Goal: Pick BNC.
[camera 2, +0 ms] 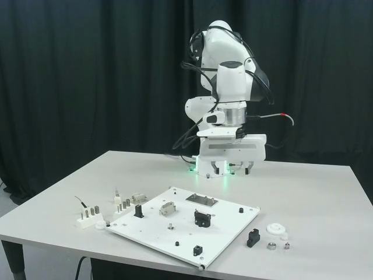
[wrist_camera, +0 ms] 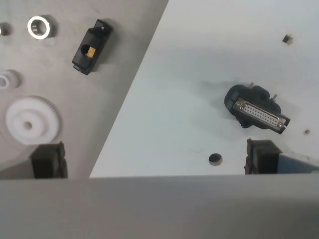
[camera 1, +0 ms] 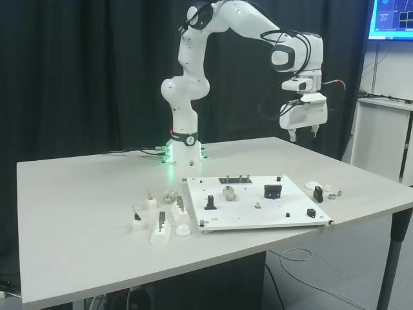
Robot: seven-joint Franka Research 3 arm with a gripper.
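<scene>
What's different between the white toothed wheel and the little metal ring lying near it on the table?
The white gear is plainly larger than the metal nut. The gear has fine teeth round its rim and a small centre hole; the nut has a flat-sided outline, and its hole takes up most of its width. The gear is matt white, the nut shiny. Both lie flat on the grey table, off the white board.

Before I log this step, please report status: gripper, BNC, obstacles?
Gripper open, empty, high above the table. BNC not picked; cannot tell which part it is. No obstacle near gripper.
</scene>
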